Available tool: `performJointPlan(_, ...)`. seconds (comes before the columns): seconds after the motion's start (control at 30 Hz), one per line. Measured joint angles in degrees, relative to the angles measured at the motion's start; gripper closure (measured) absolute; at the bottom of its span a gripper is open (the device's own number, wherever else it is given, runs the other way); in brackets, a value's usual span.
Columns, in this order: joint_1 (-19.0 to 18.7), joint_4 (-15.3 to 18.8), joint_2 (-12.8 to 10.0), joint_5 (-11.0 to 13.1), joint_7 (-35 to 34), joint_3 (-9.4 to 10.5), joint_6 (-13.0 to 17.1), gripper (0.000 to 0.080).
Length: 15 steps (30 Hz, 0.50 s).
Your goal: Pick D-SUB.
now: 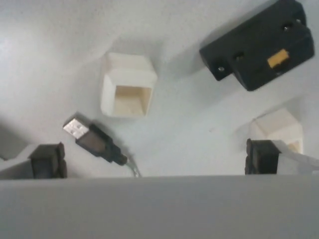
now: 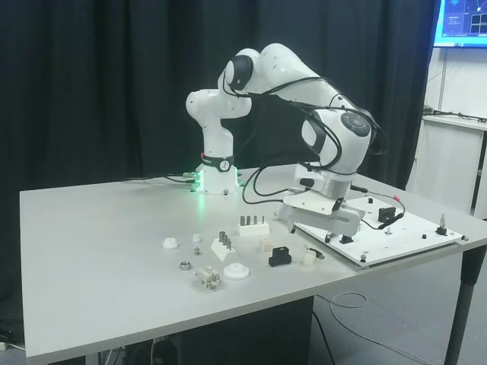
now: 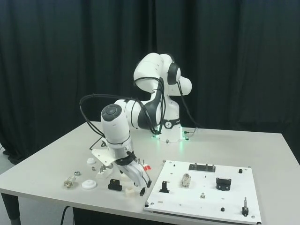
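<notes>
The grey table (image 2: 91, 228) carries the white robot arm (image 2: 304, 84) and, right of frame, a white flat assembly board (image 2: 411, 236). The gripper (image 1: 153, 159) hangs wide open and empty over a black rectangular block (image 1: 259, 47), a white hollow cube (image 1: 127, 84) and a black USB plug (image 1: 92, 137). Nothing is picked yet. The small metal D-SUB connector (image 2: 207, 277), probably the piece at lower centre, lies apart from the gripper with nothing in the way.

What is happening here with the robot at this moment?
A white Franka arm is bent low over the front part of the grey table. Its claw hangs open above small loose parts and holds nothing. Under it lie a black USB plug, a white hollow block and a black part. A white board with mounted parts lies beside them. Which part is the D-SUB cannot be told; nothing is picked yet.
</notes>
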<state>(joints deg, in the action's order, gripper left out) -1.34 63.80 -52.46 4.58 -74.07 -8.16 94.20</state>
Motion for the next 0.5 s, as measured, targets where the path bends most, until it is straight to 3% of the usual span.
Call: performJointPlan(0.5,-0.1,0.9,3.2,-1.0,0.0,0.0,-2.7,0.0003)
